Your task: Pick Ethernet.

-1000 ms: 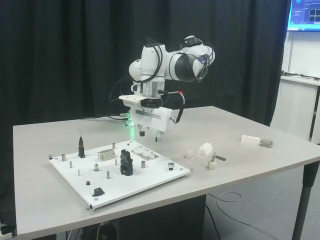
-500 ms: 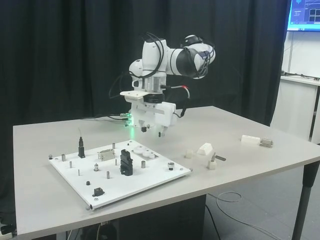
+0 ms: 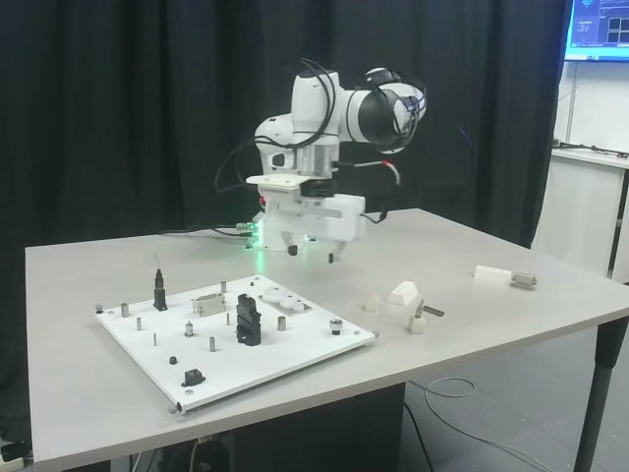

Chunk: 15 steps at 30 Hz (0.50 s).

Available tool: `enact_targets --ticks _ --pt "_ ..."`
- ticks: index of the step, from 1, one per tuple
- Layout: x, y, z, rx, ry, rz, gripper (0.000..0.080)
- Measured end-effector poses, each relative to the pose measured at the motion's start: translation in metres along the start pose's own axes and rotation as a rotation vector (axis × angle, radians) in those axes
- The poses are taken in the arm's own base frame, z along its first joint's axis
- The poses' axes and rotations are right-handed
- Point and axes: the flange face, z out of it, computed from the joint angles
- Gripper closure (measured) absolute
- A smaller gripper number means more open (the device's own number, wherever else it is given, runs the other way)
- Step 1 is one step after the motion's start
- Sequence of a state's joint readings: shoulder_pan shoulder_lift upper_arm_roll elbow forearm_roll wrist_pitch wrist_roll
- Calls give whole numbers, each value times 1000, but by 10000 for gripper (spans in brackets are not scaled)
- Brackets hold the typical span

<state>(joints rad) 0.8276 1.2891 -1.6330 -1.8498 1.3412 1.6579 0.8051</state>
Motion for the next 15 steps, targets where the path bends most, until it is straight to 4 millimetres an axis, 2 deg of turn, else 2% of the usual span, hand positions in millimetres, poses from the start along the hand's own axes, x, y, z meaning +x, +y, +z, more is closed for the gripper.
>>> enact_targets --ticks 7,15 --pt "-29 -7 -3 4 -18 -163 3" --pt "-72 -16 -8 6 -31 -354 3"
